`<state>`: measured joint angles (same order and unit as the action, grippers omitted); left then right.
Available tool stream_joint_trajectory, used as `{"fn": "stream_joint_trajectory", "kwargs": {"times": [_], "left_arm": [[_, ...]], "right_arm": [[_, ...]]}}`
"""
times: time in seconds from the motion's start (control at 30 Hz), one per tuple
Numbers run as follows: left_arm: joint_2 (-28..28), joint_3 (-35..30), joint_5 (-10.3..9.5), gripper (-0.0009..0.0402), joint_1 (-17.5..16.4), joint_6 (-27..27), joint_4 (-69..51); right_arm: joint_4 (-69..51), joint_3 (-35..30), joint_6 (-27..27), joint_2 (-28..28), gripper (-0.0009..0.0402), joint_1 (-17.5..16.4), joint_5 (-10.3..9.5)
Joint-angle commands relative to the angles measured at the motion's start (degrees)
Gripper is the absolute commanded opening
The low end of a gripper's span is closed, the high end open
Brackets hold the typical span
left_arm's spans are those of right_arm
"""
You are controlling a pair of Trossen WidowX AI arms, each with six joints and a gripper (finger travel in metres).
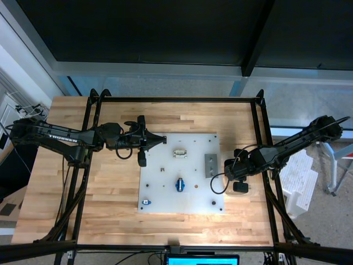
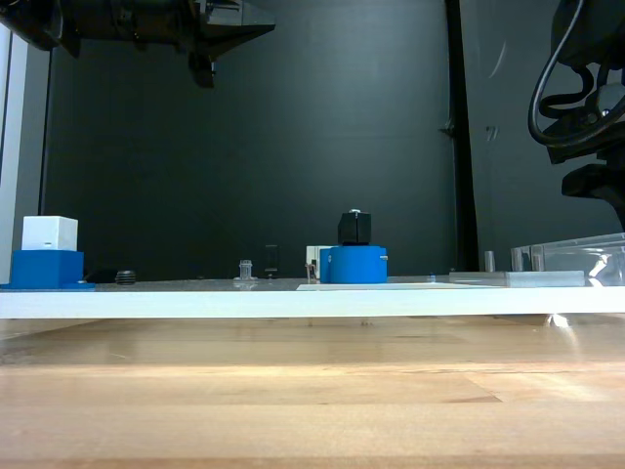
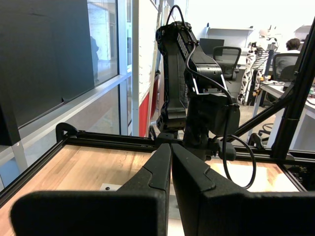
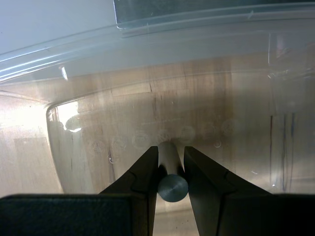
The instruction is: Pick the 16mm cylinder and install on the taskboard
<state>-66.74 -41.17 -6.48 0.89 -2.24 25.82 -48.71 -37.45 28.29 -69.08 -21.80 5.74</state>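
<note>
Cylinder [image 4: 173, 187] in right gripper [image 4: 171, 153]; left [image 3: 170, 148] aloft

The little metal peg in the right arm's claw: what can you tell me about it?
The 16mm cylinder is a short, plain round peg of dull silvery-grey metal, its flat end facing the wrist camera. The right claw pinches it from both sides, over the floor of a clear plastic tray; whether it touches the tray cannot be told. The left claw, shut and empty, hangs far off above the far left corner of the taskboard.
</note>
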Motion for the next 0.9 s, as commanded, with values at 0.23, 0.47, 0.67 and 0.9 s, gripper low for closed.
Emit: {"fn": "stream_joint_trajectory", "kwargs": {"times": [0.23,0.47,0.67,0.9], "left_arm": [[0.0,-0.02,0.0,0.0001,-0.02,0.02,0.0],[0.0,-0.02,0.0,0.0001,-0.02,0.0,0.0],[0.0,-0.02,0.0,0.0001,-0.02,0.02,0.02],[0.0,-0.02,0.0,0.0001,-0.02,0.02,0.02]], "right_arm": [[-0.02,-0.02,0.26,-0.02,0.0002,0.0,-0.02],[-0.22,-1.01,0.39,-0.02,0.0,0.0,-1.27],[-1.73,-2.58,0.39,-0.02,0.0,0.02,-1.27],[-3.82,-4.0,0.35,0.0,0.0,0.02,-1.27]]}}
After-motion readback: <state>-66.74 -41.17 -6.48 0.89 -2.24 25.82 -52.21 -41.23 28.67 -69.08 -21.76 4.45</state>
